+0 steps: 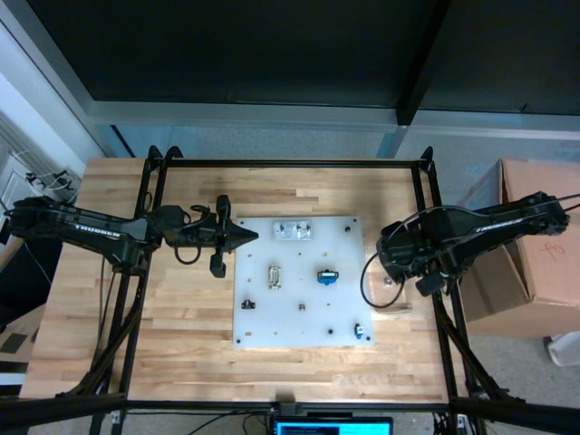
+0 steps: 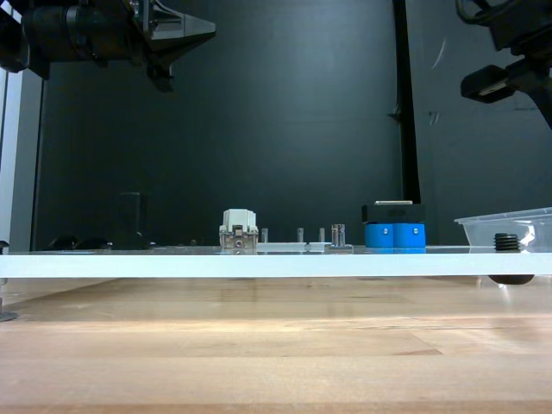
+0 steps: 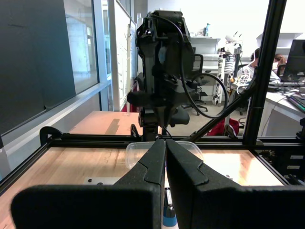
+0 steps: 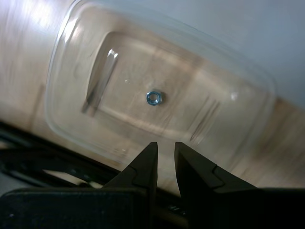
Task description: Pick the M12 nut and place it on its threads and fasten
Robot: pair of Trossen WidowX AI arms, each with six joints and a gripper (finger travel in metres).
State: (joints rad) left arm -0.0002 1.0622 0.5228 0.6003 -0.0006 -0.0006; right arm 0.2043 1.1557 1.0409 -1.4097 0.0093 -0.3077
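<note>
The small silver nut (image 4: 154, 98) lies free on the floor of the clear tray (image 4: 71, 71), off the board's right edge. My right gripper (image 4: 165, 153) hangs above the tray, pointing down at it, its fingers a little apart and empty, short of the nut. From above, the right gripper (image 1: 399, 270) is over the tray beside the white board (image 1: 272, 317). The black ribbed stud (image 2: 507, 242) stands bare in the low view. My left gripper (image 3: 165, 145) is shut on nothing and hovers high over the board's left edge (image 1: 237, 237).
On the board stand a beige connector (image 1: 274, 275), a blue block (image 1: 327, 276) and a silver part (image 1: 294, 231) at the far side. A cardboard box (image 1: 535, 245) sits right of the table. A black frame (image 1: 290, 164) rims the table.
</note>
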